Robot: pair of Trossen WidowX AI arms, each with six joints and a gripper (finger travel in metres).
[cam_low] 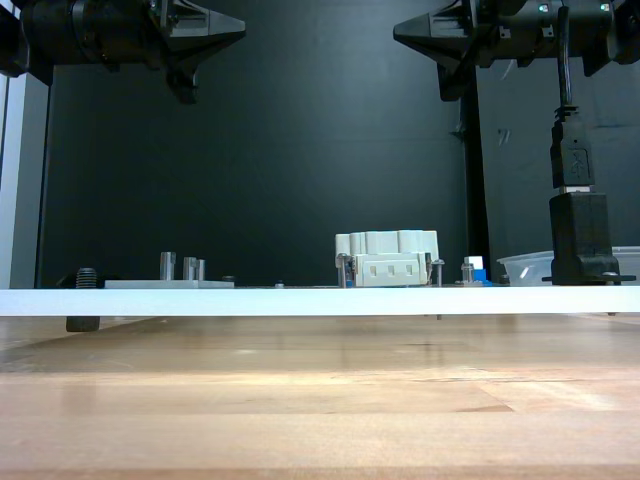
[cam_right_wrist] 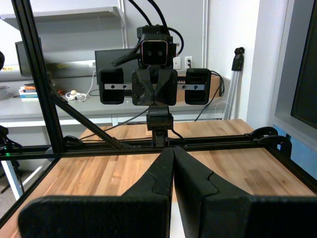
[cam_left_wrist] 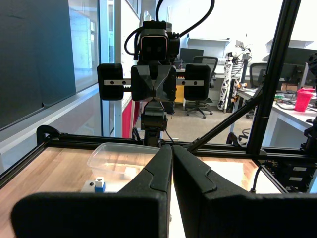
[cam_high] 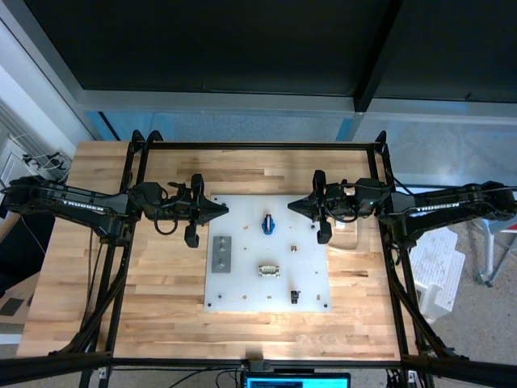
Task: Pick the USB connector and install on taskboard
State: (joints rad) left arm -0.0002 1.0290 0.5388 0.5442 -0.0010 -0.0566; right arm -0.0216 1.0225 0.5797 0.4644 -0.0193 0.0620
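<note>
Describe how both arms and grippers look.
Both arms are matte black with white Trossen lettering and looping black cables. The left gripper, over the left side of the taskboard, and right gripper, over its right side, taper into pointed black jaws.

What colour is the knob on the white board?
The knob is blue, clearest in the high view. The left gripper and right gripper hover shut beside it.

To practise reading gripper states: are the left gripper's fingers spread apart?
No: the left gripper, over the left side of the taskboard, has its fingers pressed together, like the right gripper over the right side.
</note>
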